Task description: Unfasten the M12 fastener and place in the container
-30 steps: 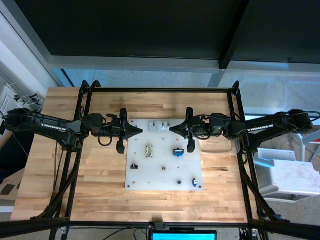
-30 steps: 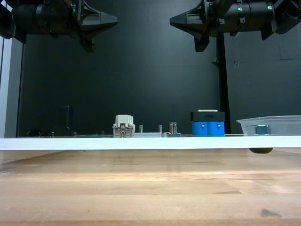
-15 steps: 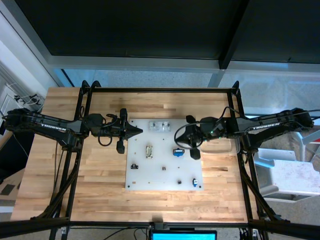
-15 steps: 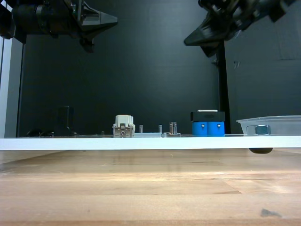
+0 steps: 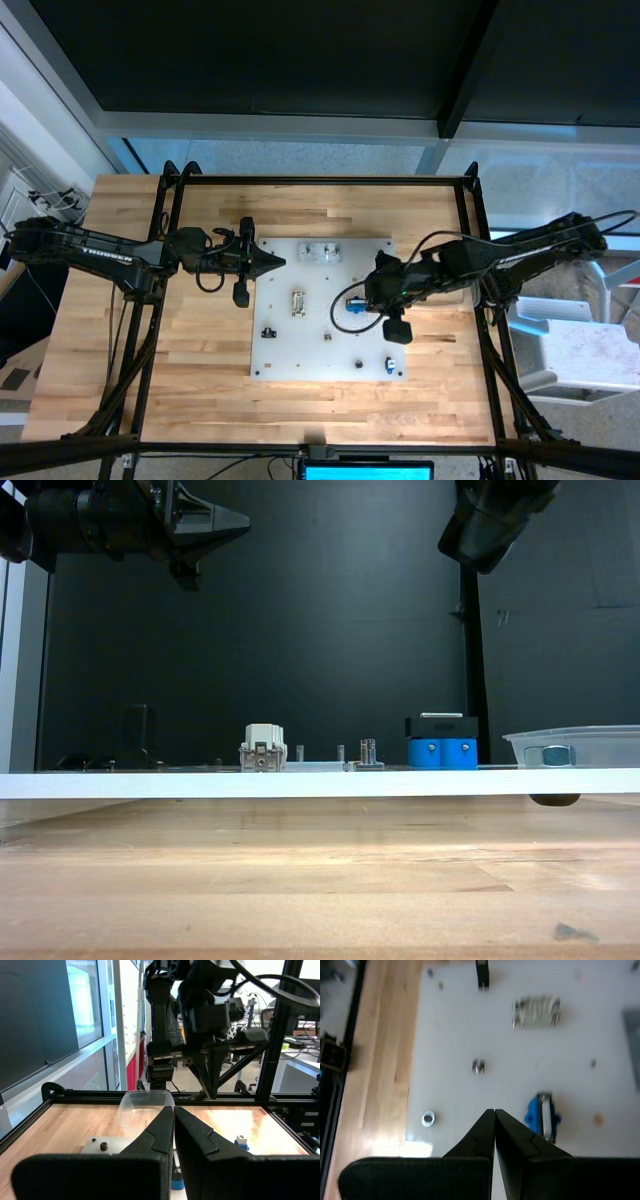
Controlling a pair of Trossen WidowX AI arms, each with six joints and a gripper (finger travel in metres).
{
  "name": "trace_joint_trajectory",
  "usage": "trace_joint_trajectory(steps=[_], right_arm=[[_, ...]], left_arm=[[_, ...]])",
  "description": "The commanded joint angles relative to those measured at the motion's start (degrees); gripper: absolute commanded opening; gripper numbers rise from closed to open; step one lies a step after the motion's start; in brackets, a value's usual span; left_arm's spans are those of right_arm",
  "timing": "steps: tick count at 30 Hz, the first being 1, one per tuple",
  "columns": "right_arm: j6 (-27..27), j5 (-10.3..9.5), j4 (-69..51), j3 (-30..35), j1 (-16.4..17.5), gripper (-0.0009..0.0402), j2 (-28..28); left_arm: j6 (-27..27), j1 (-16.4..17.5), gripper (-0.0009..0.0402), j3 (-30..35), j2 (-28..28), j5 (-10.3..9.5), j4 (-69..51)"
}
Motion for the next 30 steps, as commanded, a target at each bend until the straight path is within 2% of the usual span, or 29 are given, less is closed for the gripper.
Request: trace_joint_trajectory(steps=[1, 8, 13, 20, 25, 30], right_arm=[[2.6, -1.36, -5.6, 4.6, 1.0, 0.0000, 4.2], [9.4, -1.07, -17.0, 14.8, 3.7, 0.0000, 14.1], [15.8, -0.98, -21.2, 19.7, 5.1, 0.0000, 19.4], [22.1, -0.90, -21.4, 21.8, 7.3, 0.0000, 24.5], [30.3, -1.31, -21.5, 21.6, 7.5, 0.0000, 27.2], [30.4, -1.31, -20.2, 21.8, 8.3, 0.0000, 29.0]], left_arm=[[0.0, 0.0, 0.0000, 0.0, 0.0, 0.02, 0.0], [0.0, 0.0, 0.0000, 0.0, 0.0, 0.02, 0.0], [0.0, 0.0, 0.0000, 0.0, 0.0, 0.02, 0.0], [0.0, 0.0, 0.0000, 0.0, 0.0, 0.02, 0.0], [0.0, 0.0, 0.0000, 0.0, 0.0, 0.02, 0.0], [0.0, 0.0, 0.0000, 0.0, 0.0, 0.02, 0.0]])
